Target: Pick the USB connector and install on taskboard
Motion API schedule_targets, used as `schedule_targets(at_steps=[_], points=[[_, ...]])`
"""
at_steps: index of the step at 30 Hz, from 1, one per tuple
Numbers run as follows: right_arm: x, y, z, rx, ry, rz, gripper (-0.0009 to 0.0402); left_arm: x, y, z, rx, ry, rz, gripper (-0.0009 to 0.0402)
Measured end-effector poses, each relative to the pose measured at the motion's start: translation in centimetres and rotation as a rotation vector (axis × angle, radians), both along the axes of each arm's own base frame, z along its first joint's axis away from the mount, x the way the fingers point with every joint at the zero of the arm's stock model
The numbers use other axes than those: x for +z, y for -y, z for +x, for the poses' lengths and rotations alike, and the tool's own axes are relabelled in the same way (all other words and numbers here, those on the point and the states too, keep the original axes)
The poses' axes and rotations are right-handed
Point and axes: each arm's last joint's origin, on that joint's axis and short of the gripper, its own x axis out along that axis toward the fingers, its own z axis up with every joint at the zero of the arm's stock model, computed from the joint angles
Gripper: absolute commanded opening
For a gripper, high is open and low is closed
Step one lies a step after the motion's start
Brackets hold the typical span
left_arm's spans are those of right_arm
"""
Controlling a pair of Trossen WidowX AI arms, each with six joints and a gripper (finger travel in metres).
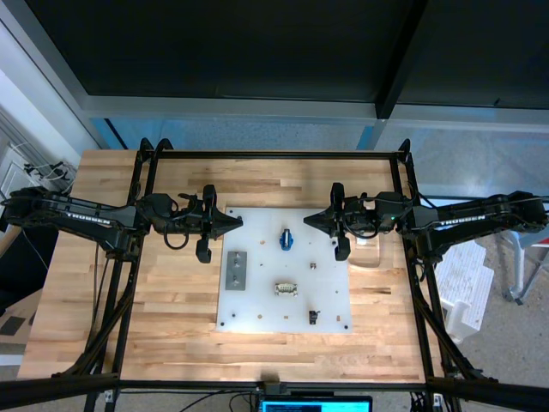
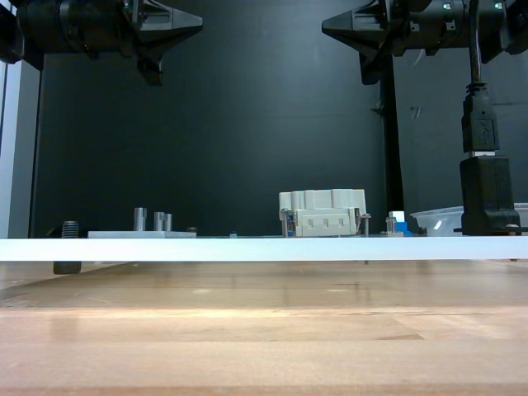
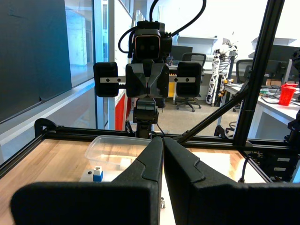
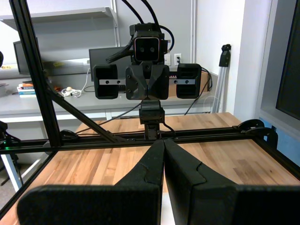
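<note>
The white taskboard [image 1: 257, 311] lies mid-table, its edge showing in the low view [image 2: 247, 248]. A black USB connector [image 2: 479, 124] stands upright in a small black part [image 2: 490, 196] at the board's near right [image 1: 314, 317]. No gripper touches it. My left gripper [image 1: 237, 221] hovers shut and empty over the board's far left corner, high above it [image 2: 198, 18]; the fingers [image 3: 152, 154] are pressed together. My right gripper [image 1: 309, 220] mirrors it near the far right, also shut and empty [image 4: 164, 143], high up [image 2: 326, 25].
On the board are a grey block [image 1: 235, 270], a blue knob [image 1: 286, 239] and a beige-metal socket [image 1: 286, 289] [image 2: 323, 213]. A clear plastic tub [image 1: 367, 249] [image 3: 117, 150] sits beside the board's right edge. A black frame [image 1: 274, 155] rings the wooden table.
</note>
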Motion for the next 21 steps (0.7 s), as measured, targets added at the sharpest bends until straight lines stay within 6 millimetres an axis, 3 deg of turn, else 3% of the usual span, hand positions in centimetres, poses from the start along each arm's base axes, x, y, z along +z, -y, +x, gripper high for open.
schedule_targets(at_steps=[21], points=[[0.69, 0.00, 0.15, 0.000, 0.008, 0.000, 0.0000, 0.00, 0.00, 0.00, 0.000, 0.000, 0.000, 0.0000]])
